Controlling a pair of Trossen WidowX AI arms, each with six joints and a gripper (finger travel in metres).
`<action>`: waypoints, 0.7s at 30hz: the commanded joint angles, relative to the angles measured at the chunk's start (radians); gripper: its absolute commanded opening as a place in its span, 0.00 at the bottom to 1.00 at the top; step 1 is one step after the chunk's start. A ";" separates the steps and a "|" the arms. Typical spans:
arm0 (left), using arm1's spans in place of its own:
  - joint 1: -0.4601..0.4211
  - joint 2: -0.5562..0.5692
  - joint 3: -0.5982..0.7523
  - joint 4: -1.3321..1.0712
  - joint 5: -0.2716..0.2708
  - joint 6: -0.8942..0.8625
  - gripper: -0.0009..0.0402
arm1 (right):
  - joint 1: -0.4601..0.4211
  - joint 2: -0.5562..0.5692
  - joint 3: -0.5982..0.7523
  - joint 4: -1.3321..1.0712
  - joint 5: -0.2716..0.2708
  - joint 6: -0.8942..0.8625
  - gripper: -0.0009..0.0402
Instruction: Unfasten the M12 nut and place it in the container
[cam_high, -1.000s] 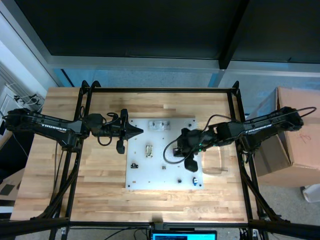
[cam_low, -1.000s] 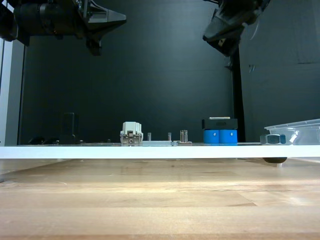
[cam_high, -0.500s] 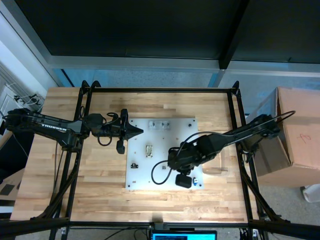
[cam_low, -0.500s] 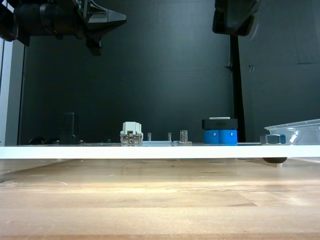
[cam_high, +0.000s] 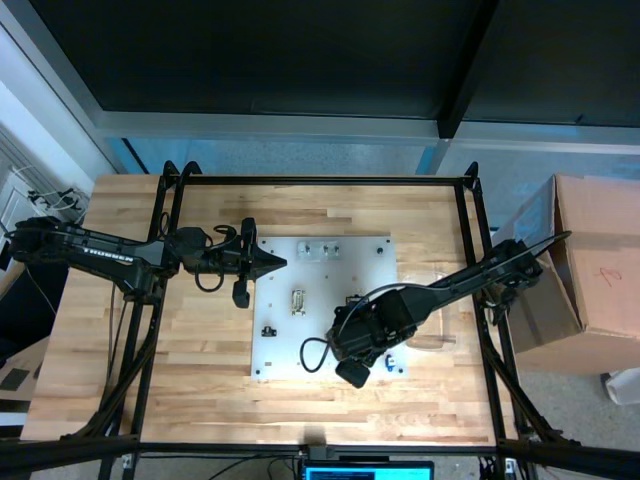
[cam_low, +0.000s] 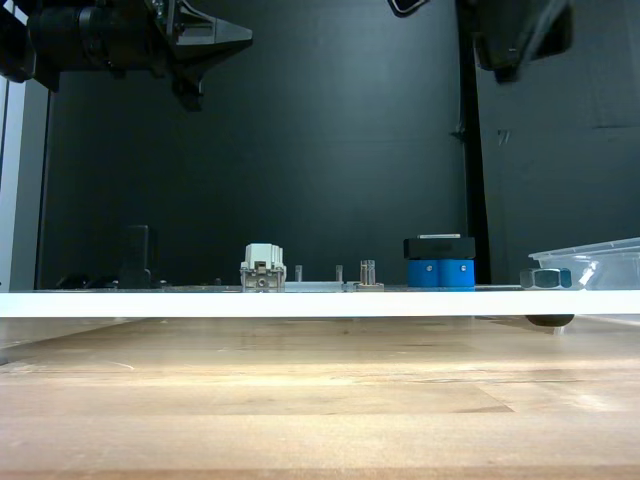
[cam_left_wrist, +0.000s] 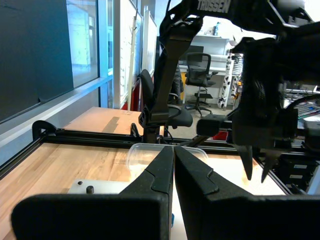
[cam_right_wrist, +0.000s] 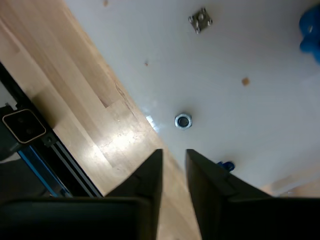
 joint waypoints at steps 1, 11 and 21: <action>0.000 0.000 0.000 0.000 0.000 0.000 0.02 | 0.002 0.018 -0.001 0.000 0.031 0.025 0.33; 0.000 0.000 0.000 0.000 0.000 0.000 0.02 | 0.027 0.099 -0.002 0.025 0.052 -0.001 0.57; 0.000 0.000 0.000 0.000 0.000 0.000 0.02 | 0.051 0.132 -0.035 0.042 0.063 -0.006 0.64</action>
